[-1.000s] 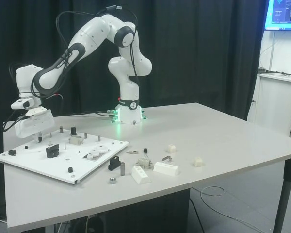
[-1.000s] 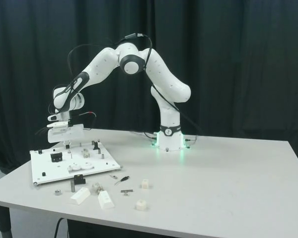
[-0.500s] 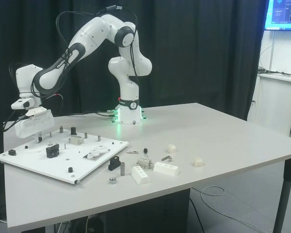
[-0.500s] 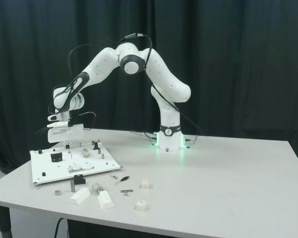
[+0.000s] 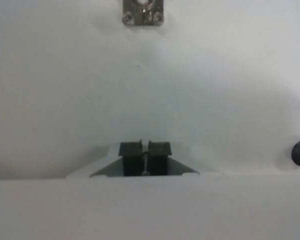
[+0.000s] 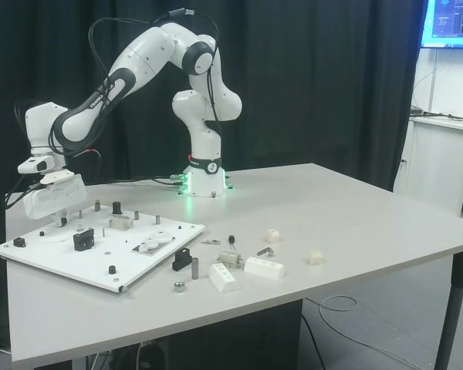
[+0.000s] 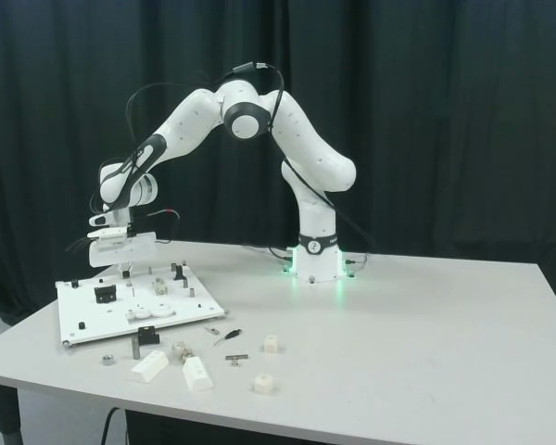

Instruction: Remove round peg 1.

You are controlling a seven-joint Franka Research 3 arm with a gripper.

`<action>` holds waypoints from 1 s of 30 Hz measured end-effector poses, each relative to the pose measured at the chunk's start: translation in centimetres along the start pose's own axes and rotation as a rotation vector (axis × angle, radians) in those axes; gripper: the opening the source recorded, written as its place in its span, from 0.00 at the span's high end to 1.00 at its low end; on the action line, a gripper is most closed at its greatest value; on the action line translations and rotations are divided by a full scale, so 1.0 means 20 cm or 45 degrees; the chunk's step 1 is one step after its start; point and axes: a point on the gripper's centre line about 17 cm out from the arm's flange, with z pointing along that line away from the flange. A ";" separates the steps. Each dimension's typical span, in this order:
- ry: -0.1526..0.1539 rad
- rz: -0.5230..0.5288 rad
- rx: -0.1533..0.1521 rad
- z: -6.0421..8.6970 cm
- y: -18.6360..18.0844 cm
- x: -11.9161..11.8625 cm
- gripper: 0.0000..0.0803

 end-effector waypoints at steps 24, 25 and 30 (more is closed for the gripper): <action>-0.002 -0.006 0.006 0.00 0.00 0.00 0.97; -0.004 -0.009 0.008 0.00 0.00 0.00 0.97; -0.014 -0.016 0.018 -0.02 0.00 0.00 0.97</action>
